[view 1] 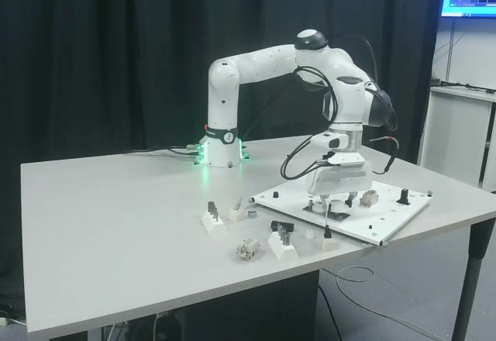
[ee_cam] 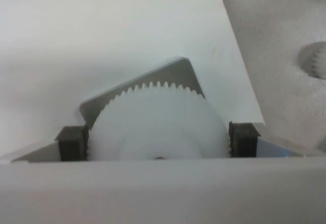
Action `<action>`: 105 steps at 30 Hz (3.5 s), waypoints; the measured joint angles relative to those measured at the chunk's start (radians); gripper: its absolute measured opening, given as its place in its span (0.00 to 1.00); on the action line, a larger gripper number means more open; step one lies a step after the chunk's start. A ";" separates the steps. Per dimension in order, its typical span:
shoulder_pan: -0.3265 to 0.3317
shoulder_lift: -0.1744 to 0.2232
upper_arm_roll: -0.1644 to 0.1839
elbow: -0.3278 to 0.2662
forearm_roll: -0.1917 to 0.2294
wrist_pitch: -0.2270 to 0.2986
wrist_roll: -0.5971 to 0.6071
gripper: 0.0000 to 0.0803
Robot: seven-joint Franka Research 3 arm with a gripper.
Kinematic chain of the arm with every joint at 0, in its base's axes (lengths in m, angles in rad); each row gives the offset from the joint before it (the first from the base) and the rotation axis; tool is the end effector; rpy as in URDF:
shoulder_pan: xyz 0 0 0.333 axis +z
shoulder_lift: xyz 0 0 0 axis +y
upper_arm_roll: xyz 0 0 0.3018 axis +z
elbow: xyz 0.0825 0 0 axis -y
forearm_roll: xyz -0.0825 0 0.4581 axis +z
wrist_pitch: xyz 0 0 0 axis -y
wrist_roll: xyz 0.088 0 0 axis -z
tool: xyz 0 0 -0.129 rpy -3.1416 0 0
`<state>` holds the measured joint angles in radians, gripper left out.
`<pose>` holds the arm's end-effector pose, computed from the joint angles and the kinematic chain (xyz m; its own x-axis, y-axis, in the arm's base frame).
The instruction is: Insert large gear.
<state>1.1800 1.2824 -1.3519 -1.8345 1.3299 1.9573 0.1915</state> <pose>0.6853 0.0033 0.1750 0.7075 -0.6985 0.1074 -0.7016 -0.7125 -0.0113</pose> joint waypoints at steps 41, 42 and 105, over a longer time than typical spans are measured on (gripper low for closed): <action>-0.055 -0.015 0.007 0.036 0.017 -0.073 -0.094 0.74; -0.055 -0.015 0.007 0.037 0.017 -0.073 -0.096 0.74; -0.064 -0.008 0.041 0.042 0.017 -0.039 -0.161 0.74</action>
<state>1.1157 1.2742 -1.3113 -1.7923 1.3473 1.9179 0.0309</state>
